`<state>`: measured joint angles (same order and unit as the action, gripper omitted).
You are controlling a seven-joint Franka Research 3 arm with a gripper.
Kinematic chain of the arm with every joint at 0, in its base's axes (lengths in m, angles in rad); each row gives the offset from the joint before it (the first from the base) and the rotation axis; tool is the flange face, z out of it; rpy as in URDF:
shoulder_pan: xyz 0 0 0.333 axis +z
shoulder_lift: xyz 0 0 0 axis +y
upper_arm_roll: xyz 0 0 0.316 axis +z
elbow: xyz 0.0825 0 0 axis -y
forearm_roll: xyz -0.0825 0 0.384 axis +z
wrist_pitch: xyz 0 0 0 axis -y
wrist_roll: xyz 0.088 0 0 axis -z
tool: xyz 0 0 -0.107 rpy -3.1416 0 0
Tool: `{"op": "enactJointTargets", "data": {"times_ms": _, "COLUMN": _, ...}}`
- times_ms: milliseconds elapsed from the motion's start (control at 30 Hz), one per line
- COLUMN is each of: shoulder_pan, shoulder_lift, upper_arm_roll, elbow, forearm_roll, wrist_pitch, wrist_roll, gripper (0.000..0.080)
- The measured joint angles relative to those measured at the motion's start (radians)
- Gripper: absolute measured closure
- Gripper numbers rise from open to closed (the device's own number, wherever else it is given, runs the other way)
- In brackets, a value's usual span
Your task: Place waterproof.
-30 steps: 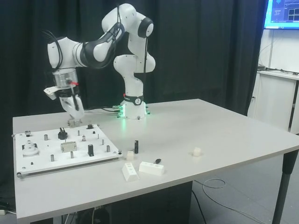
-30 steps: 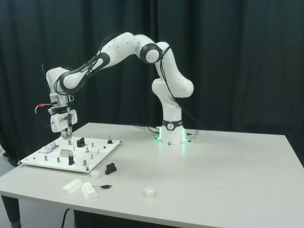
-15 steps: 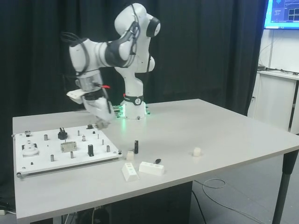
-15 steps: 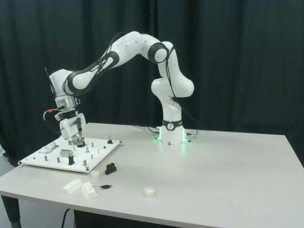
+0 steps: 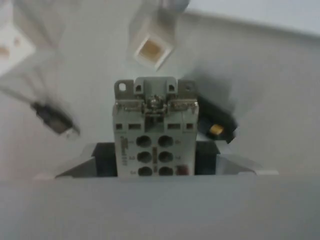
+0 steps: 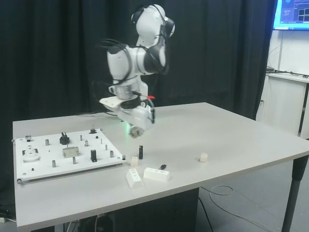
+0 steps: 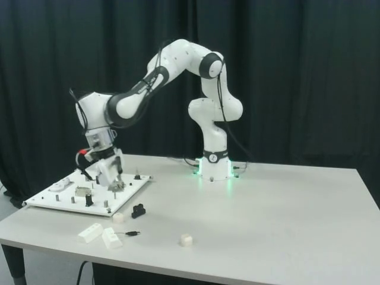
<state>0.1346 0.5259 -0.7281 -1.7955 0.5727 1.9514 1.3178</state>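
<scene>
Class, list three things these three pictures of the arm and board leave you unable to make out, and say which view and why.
1. End effector, first room view: motion blur hides its outline.
2. Connector, wrist view: its lower part is cut off by the grey body in front.
3. Cable plug, wrist view: smeared by motion, so its shape is unclear.
4. Parts on the board, second room view: too small to identify, some behind the arm.

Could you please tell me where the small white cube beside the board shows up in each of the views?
Wrist view: white cube, beyond the held grey connector.
First room view: white cube on the table, off the white board's near right corner.
Second room view: white cube just in front of the board.
Shared landmark: the black part close beside it.
</scene>
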Motion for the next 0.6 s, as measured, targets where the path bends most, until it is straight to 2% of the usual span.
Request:
{"op": "enactJointTargets", "data": {"times_ms": 233, "shoulder_pan": 0.085, "shoulder_lift": 0.0, "upper_arm_roll": 0.007, "elbow": -0.044, "forearm_roll": 0.0, "wrist_pitch": 0.057, "wrist_roll": 0.018, "gripper": 0.049}}
{"op": "enactJointTargets", "data": {"times_ms": 600, "shoulder_pan": 0.18, "shoulder_lift": 0.0, "upper_arm_roll": 0.047, "elbow": -0.126, "forearm_roll": 0.0, "wrist_pitch": 0.201, "wrist_roll": 0.024, "gripper": 0.049}}
